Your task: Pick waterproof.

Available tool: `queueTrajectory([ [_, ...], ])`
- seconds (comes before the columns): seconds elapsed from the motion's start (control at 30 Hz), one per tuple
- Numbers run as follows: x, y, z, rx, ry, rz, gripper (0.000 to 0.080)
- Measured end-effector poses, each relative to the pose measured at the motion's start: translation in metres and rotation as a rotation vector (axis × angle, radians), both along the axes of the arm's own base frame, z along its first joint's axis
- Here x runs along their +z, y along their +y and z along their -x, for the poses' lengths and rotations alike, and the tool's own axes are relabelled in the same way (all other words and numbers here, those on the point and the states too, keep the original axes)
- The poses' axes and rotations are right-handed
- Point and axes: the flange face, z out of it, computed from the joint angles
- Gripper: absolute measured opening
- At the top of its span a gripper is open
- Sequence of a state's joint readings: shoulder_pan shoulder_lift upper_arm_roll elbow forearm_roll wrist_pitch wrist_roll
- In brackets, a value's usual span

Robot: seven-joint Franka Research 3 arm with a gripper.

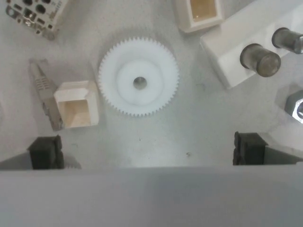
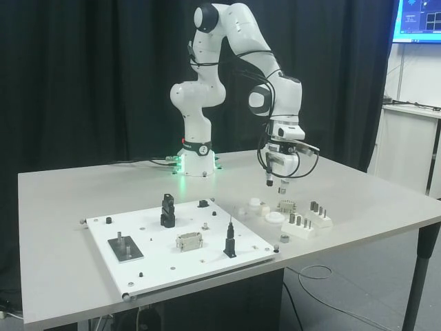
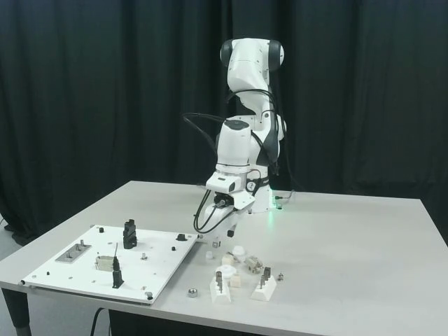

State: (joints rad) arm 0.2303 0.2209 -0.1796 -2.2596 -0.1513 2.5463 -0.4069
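Jaws wide apart, nothing between them: in the wrist view we see the gripper (image 1: 147, 150) hovering over the white gear (image 1: 138, 76). The waterproof connector (image 1: 29, 16) lies beyond the gear and off to one side, cut by the frame edge, so we cannot judge its long axis. In the first room view it sits on the grey table (image 2: 83, 186), just beside the gear, below the gripper. The second room view agrees: near, but not under the fingers.

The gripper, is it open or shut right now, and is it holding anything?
Open and empty. In the wrist view the gripper has its two black fingertips far apart, with bare grey table between them and the white gear lying untouched beyond.
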Motion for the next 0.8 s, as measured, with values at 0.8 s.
queueTrajectory([
  [0.8, -0.0015, -0.0017, -0.0042, -0.107, -0.005, -0.047, 0.08],
])
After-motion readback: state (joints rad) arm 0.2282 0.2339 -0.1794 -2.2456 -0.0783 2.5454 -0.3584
